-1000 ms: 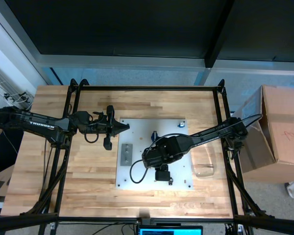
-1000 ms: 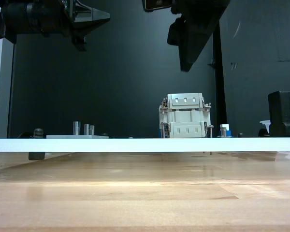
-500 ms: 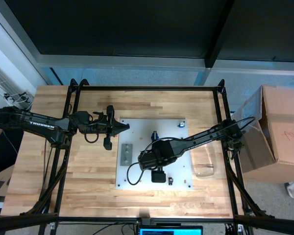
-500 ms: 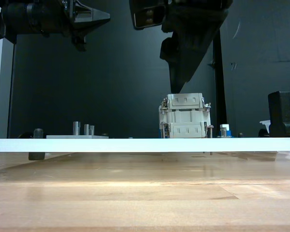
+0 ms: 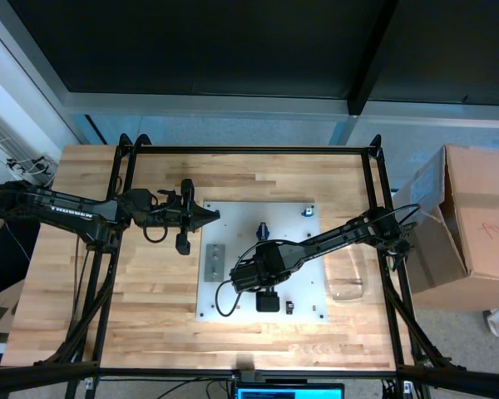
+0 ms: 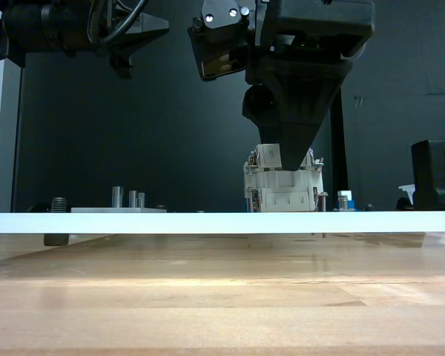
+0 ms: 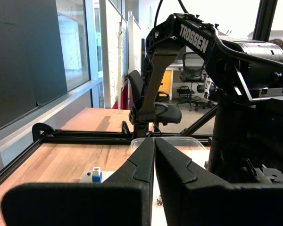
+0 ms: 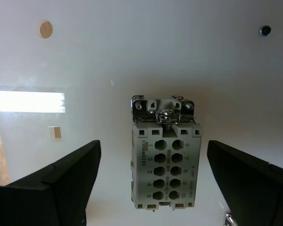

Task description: Remove the HAN10E connector from the taskboard and place in the container

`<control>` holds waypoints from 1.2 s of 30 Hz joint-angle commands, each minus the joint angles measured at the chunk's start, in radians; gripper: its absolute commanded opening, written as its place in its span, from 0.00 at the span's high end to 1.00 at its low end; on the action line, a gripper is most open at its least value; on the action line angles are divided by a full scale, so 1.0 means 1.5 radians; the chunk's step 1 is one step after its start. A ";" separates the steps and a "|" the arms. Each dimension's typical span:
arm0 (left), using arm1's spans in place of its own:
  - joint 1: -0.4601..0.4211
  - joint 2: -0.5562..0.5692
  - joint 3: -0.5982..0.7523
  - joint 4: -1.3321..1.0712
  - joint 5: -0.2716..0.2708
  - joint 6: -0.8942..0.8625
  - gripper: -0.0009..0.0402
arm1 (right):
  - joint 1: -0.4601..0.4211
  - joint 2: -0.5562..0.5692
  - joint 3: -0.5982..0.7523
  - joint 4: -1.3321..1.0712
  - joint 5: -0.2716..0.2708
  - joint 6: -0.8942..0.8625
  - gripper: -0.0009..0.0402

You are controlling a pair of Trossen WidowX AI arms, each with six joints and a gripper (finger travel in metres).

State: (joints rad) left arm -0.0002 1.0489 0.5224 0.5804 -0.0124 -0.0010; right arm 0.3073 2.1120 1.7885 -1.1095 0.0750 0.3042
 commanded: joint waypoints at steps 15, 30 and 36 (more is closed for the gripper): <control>0.000 0.000 0.000 0.000 0.000 0.000 0.98 | -0.002 -0.014 0.000 -0.005 0.002 -0.002 0.78; 0.000 0.000 0.000 0.000 0.000 0.000 0.98 | -0.003 -0.062 0.000 -0.023 0.002 -0.005 0.90; 0.000 0.000 0.000 0.000 0.000 0.000 0.98 | -0.002 -0.112 0.000 -0.032 0.002 -0.005 0.91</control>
